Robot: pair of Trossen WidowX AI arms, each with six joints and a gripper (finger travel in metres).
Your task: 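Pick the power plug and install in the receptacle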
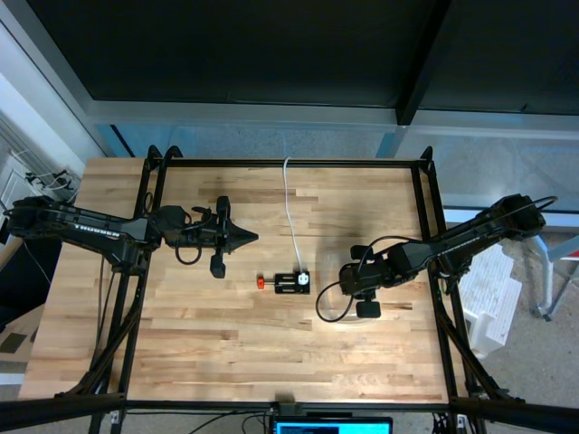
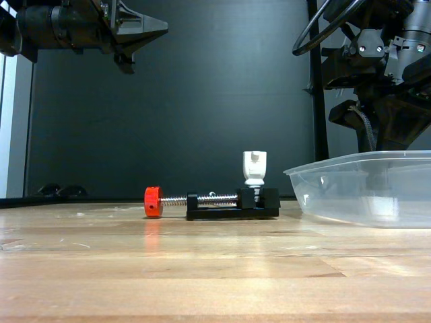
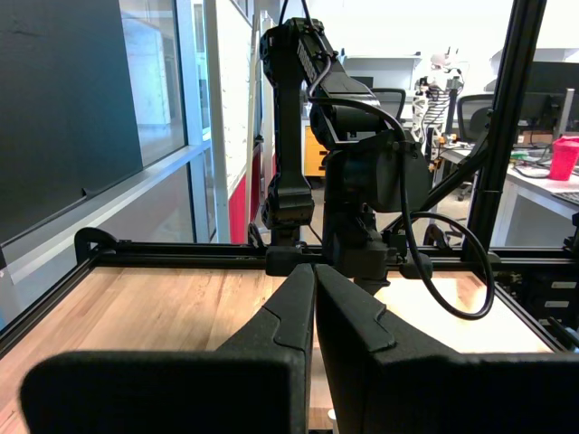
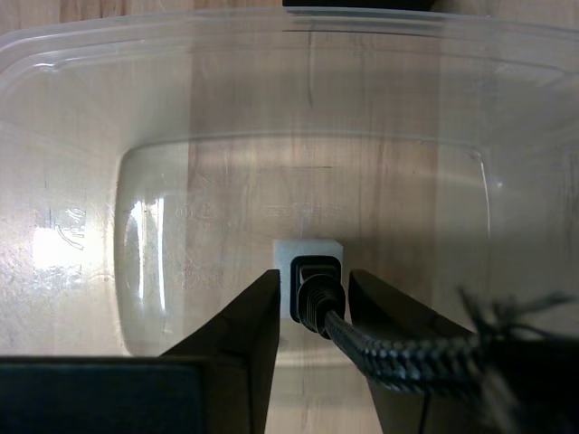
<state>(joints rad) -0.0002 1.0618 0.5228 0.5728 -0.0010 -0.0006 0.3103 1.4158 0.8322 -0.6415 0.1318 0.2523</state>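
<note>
Power plug lay ungripped in the tray inside the open right pincer; receptacle empty, closed left pincer hovering by the table's left edge.

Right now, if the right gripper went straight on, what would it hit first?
Likely the power plug, lying in the clear tray just ahead of the right gripper's open jaws. The left gripper hangs shut over the table's left.

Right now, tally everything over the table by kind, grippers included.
Grippers: 2 (left gripper raised at left, right gripper over the clear tray)
Receptacle: 1
Power plug: 1
Clear tray: 1
White cable: 1
Total: 6
</note>
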